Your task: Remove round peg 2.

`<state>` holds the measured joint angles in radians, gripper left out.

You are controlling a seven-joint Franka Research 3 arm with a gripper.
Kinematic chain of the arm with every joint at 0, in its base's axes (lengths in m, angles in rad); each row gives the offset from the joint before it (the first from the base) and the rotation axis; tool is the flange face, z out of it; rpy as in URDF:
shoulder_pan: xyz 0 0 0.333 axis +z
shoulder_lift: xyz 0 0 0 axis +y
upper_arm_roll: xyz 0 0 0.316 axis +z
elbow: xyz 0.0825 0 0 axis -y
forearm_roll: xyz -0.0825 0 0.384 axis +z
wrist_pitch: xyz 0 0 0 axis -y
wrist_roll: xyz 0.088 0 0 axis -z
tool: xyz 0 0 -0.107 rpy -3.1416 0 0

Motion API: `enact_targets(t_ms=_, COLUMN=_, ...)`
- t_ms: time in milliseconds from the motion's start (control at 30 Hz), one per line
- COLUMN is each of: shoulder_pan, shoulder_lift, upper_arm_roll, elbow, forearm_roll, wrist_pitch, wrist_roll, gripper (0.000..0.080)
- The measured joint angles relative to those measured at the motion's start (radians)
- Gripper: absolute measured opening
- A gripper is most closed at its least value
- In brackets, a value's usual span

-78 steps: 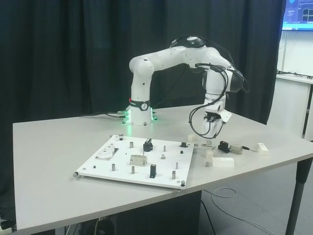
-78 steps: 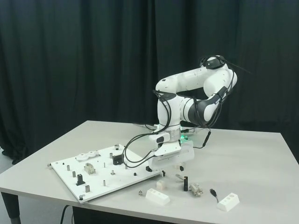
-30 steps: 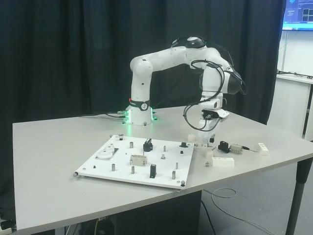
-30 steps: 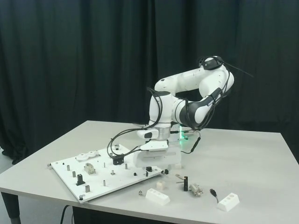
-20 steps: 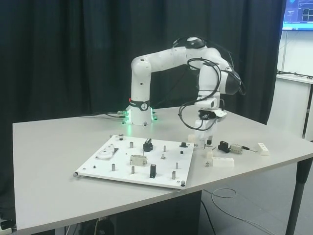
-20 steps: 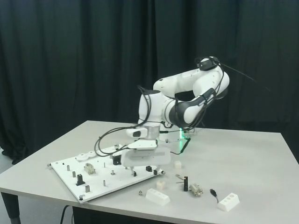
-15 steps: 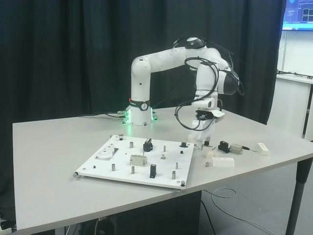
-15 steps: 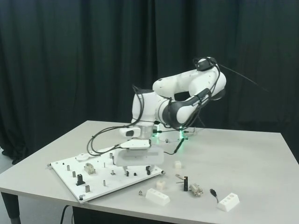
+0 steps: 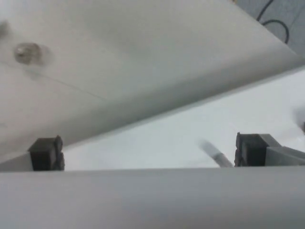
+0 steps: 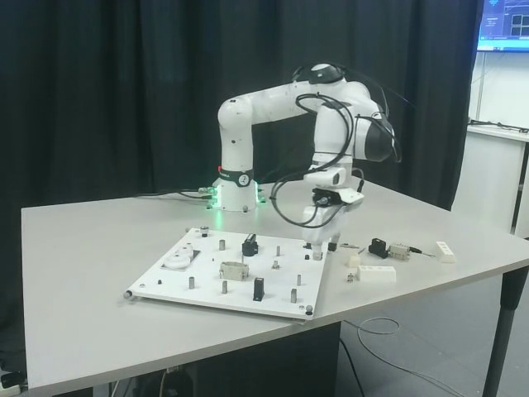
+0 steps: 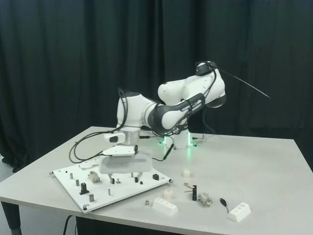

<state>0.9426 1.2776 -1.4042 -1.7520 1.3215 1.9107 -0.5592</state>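
The white board [image 10: 207, 281] lies on the grey table with several small grey pegs and black parts standing on it. My gripper [image 10: 321, 246] hangs low over the board's edge that faces the loose parts; the second room view shows the gripper [image 11: 122, 179] just above the board [image 11: 73, 188]. In the wrist view the gripper [image 9: 147, 151] is open, its black fingertips [image 9: 46, 153] wide apart and holding nothing. A thin grey peg [image 9: 215, 153] stands on the board close to one fingertip. I cannot tell which peg is round peg 2.
Loose parts lie on the table beside the board: a long white block [image 10: 376, 272], a black connector [image 10: 378, 246], a white block [image 10: 445, 251], a small white cube [image 11: 186, 172] and an upright black piece [image 11: 194, 192]. A round screw head [image 9: 26, 52] marks the board.
The arm has swung from over the loose parts across to the board, and the gripper has come down low above the board's surface.
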Motion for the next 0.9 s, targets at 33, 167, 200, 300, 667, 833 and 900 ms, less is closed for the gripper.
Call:
enact_targets(t_ms=33, shoulder_pan=-0.014, shoulder_lift=0.001, upper_arm_roll=0.000, elbow=0.010, forearm_roll=-0.001, wrist_pitch=-0.007, wrist_roll=-0.001, gripper=0.0800)
enact_targets(t_ms=167, shoulder_pan=-0.066, shoulder_lift=0.006, upper_arm_roll=0.000, elbow=0.049, forearm_roll=-0.002, wrist_pitch=-0.040, wrist_roll=-0.003, gripper=0.0800)
enact_targets(t_ms=200, shoulder_pan=-0.078, shoulder_lift=0.009, upper_arm_roll=0.000, elbow=0.059, forearm_roll=-0.002, wrist_pitch=-0.048, wrist_roll=-0.003, gripper=0.0800)
enact_targets(t_ms=300, shoulder_pan=-0.113, shoulder_lift=0.017, upper_arm_roll=0.000, elbow=0.087, forearm_roll=-0.002, wrist_pitch=-0.076, wrist_roll=-0.003, gripper=0.0800)
enact_targets(t_ms=667, shoulder_pan=-0.199, shoulder_lift=0.024, upper_arm_roll=0.039, elbow=0.156, forearm_roll=-0.002, wrist_pitch=-0.115, wrist_roll=-0.021, gripper=0.0800)
enact_targets(t_ms=833, shoulder_pan=-0.220, shoulder_lift=0.024, upper_arm_roll=0.056, elbow=0.168, forearm_roll=-0.002, wrist_pitch=-0.115, wrist_roll=-0.034, gripper=0.0800)
enact_targets(t_ms=900, shoulder_pan=-0.226, shoulder_lift=0.025, upper_arm_roll=0.060, elbow=0.171, forearm_roll=-0.002, wrist_pitch=-0.114, wrist_roll=-0.038, gripper=0.0800)
